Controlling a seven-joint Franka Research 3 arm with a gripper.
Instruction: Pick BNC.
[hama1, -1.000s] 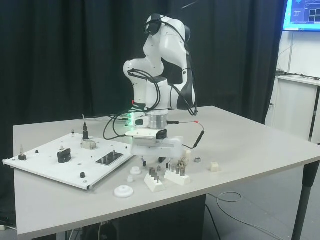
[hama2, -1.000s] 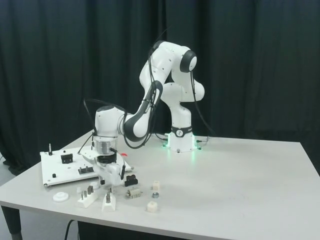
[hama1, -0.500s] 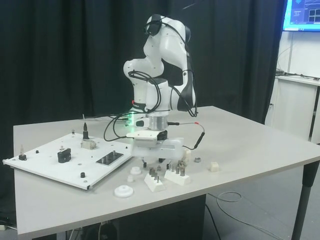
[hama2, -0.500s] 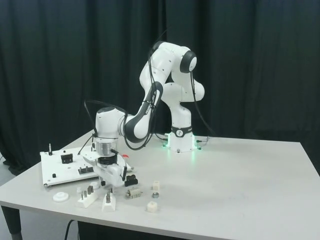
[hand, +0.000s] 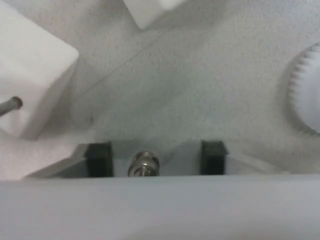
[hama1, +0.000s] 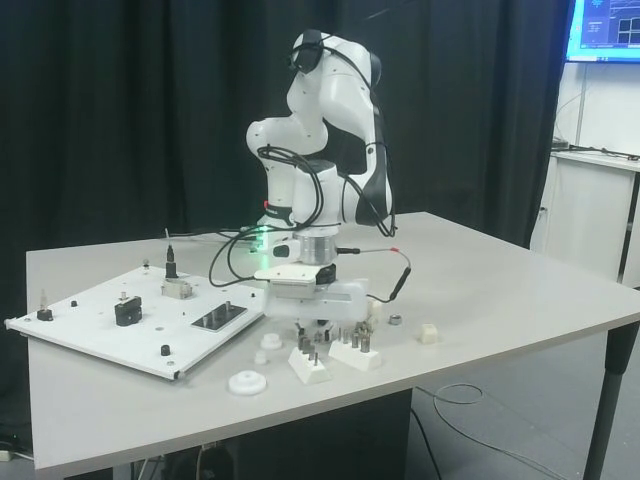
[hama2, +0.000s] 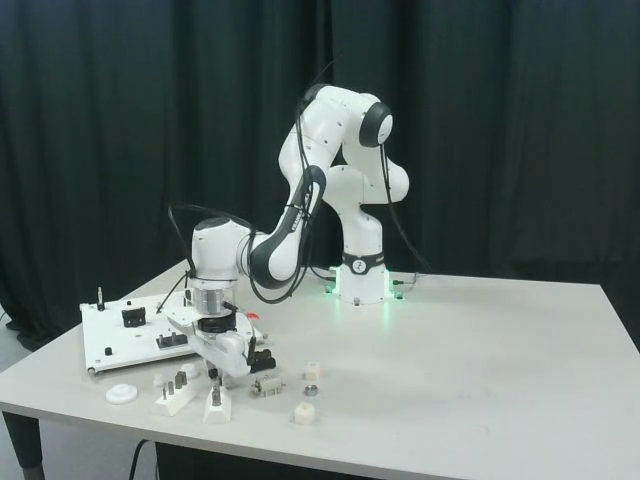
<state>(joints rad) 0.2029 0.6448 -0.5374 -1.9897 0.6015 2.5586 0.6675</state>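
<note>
In the wrist view the BNC (hand: 144, 164), a small grey metal connector seen end-on, stands between my two black fingertips (hand: 99, 159), closer to one of them. My gripper (hand: 156, 158) is open, and neither fingertip touches the connector. From the room cameras, the gripper (hama1: 310, 328) (hama2: 213, 372) hangs low over a white holder block (hama1: 310, 368) (hama2: 216, 408) near the table's front edge. The hand hides the connector in both room views.
A white board (hama1: 110, 320) with mounted parts lies on the far side of the gripper from a second white holder (hama1: 357, 355). A white gear (hama1: 243, 382) (hand: 307, 95) lies near the front edge. A small white cube (hama1: 428, 333) and a nut (hama1: 395, 320) lie beyond the holders.
The hand has come down and shifted slightly toward the table's front edge, closing in on the white holder blocks. Nothing on the table has moved.
</note>
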